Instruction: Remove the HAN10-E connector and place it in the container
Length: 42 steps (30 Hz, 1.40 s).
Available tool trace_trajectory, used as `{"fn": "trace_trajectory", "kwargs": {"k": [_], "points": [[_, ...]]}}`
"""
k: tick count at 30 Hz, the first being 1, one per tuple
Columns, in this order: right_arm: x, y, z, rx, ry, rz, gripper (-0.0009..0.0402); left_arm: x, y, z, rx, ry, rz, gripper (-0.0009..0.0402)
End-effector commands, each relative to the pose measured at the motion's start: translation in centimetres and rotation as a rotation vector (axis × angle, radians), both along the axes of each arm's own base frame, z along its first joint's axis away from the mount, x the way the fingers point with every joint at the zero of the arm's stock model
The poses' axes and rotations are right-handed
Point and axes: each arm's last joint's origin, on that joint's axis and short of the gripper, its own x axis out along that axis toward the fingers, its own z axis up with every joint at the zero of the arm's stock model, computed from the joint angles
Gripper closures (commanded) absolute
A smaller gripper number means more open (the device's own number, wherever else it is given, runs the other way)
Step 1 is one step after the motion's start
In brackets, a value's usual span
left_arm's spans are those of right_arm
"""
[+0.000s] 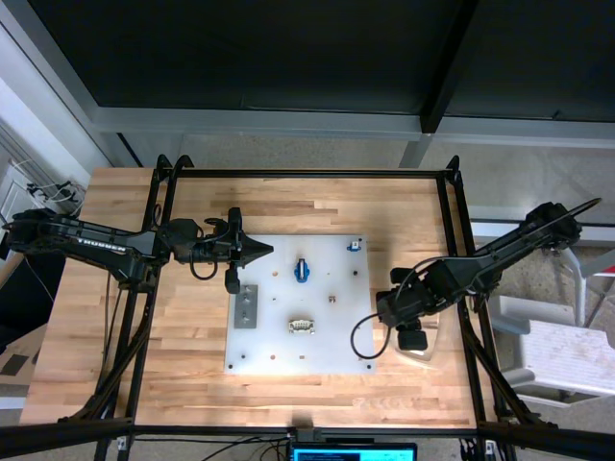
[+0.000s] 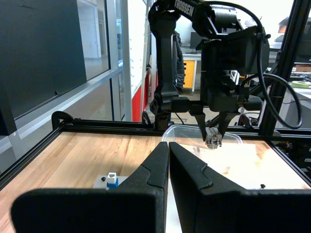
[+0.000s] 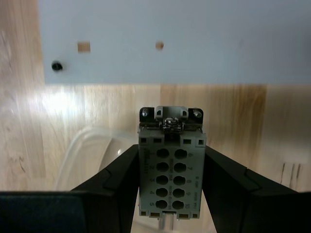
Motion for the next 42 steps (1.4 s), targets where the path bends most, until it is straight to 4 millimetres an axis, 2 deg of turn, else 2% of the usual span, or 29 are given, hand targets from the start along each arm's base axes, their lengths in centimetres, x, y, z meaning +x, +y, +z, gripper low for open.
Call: {"fn": "trace_trajectory", "kwargs": {"k": [1,21,34,42], "points": [[-0.8,0.1,-0.4,0.002,0.010,-0.009,0.0373,0.0,0.0,0.0,0.000,0.000,0.000,0.0393],[-4.8,0.8,-3.6,-0.004,0.055,-0.065,0.0373,0.0,0.0,0.0,0.000,0.000,0.000,0.0393],[-5.9,0.9,-7.3,0.018,0.066,-0.138,0.0373,0.0,0.0,0.0,0.000,0.000,0.000,0.0393],[-6.4,0.5,-8.3,0.006,0.092,-0.186,0.0373,0.0,0.0,0.0,0.000,0.000,0.000,0.0393]]}}
